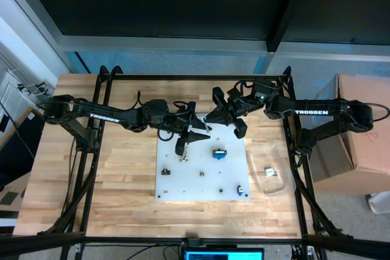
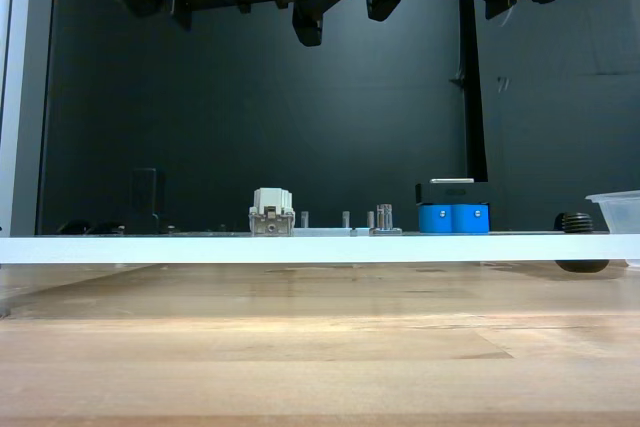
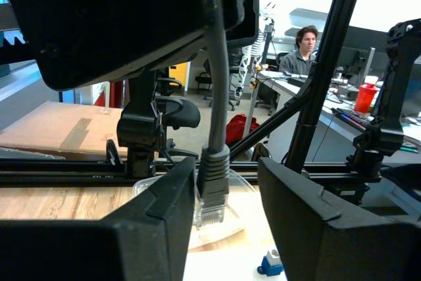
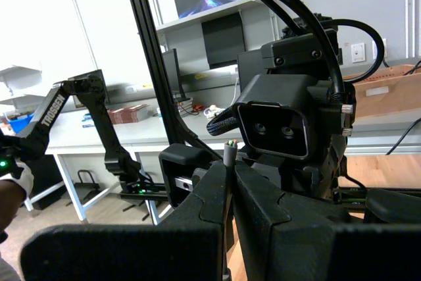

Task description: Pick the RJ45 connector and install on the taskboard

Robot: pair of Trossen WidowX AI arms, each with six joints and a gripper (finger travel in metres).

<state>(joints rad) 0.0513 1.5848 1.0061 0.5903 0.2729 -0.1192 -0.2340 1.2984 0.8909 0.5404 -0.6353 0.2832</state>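
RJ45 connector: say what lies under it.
The RJ45 connector hangs by its cable from the right hand, inside the open left hand, high over the taskboard. The spot beneath is covered by both hands.

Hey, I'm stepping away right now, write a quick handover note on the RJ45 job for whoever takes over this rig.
Right gripper: shut on the grey cable stub of the RJ45 connector, high above the task board.
Left gripper: open, close beside the right one and also high above the board. Its fingers sit either side of the plug, not closed on it.
Done: connector picked up and held in the air, clear of any seat.
Left: bring it down to its port on the board and seat it. I cannot tell which port.
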